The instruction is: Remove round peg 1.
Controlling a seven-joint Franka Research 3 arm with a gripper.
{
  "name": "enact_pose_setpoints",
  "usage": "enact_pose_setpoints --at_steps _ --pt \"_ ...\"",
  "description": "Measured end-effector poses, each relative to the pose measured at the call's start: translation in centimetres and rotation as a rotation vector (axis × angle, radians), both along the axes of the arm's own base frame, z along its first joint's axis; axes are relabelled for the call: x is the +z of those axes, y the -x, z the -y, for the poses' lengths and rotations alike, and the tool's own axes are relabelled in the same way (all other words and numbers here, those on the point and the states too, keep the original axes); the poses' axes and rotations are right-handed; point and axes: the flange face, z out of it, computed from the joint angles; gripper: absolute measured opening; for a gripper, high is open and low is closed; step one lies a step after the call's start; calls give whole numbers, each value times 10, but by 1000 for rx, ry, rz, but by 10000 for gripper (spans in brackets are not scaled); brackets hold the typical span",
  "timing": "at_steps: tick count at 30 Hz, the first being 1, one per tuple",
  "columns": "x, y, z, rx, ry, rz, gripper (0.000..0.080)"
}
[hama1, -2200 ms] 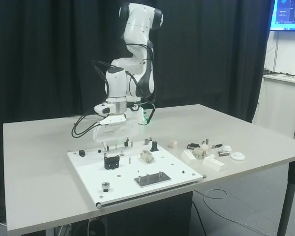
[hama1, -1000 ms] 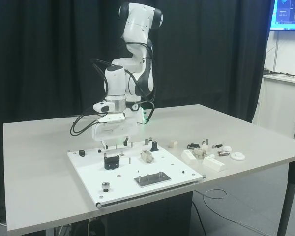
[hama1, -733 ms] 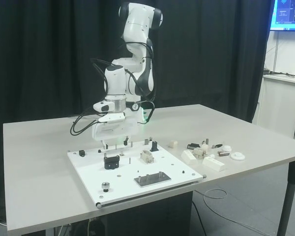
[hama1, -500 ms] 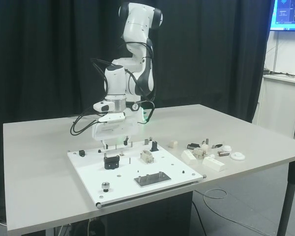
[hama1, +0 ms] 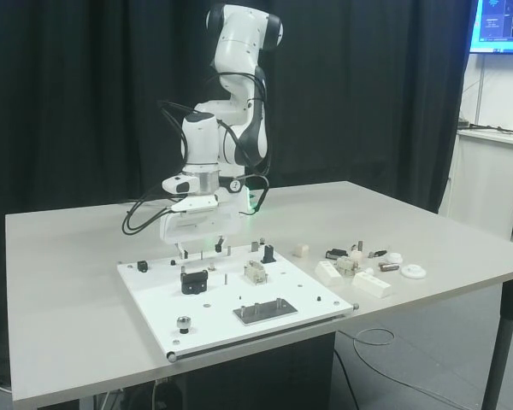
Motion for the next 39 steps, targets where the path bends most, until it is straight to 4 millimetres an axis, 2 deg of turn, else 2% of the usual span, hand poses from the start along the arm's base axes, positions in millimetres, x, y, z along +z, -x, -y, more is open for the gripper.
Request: enact_pose_setpoints --at_steps 39 --pt "-8 10 1 20 -10 -26 800"
